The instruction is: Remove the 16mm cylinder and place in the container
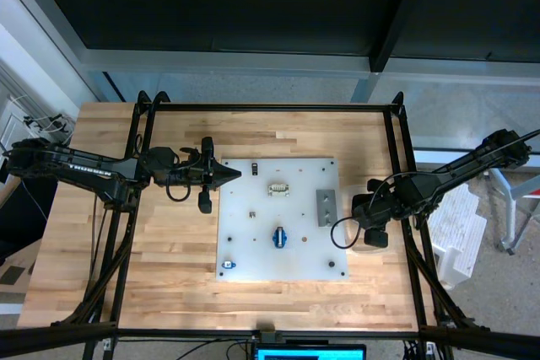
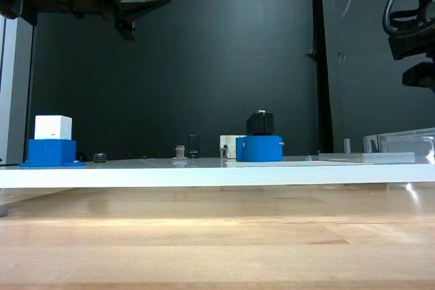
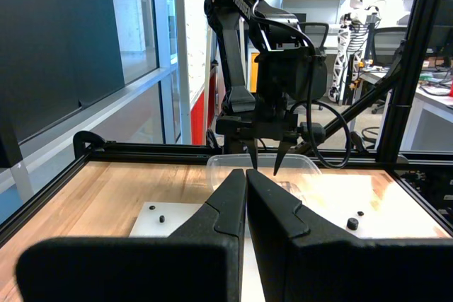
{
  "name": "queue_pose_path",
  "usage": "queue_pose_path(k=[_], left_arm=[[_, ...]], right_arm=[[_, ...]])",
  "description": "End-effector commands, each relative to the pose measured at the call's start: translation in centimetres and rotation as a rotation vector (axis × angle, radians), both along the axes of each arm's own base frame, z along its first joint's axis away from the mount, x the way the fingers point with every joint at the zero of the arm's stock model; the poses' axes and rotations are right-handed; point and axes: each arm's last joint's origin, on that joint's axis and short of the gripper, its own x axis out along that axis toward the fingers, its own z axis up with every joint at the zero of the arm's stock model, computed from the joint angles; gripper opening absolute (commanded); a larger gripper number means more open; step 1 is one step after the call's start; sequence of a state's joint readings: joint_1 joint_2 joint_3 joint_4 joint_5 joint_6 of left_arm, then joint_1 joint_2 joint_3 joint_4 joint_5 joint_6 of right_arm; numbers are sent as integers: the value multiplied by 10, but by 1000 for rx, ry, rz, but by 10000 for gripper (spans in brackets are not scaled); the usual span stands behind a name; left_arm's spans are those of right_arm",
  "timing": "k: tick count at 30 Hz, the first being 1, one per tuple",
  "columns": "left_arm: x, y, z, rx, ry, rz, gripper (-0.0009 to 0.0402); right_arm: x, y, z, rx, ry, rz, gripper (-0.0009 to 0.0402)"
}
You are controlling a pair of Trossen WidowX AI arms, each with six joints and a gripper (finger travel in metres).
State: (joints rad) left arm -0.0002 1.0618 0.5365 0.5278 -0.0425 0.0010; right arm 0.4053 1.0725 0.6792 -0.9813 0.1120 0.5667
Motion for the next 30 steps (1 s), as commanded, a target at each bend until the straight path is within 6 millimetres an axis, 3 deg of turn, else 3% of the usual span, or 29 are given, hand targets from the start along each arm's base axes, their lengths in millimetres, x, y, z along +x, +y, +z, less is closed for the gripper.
queue_pose_path(k=[1, 17, 30], left_arm=[[0, 0, 0, 0, 0, 0, 0], [0, 0, 0, 0, 0, 0, 0], [0, 0, 0, 0, 0, 0, 0]], right_arm=[[0, 0, 0, -1, 0, -1, 187], [5, -1, 4, 4, -38, 22, 149], [49, -27, 48, -55, -408, 79, 20]])
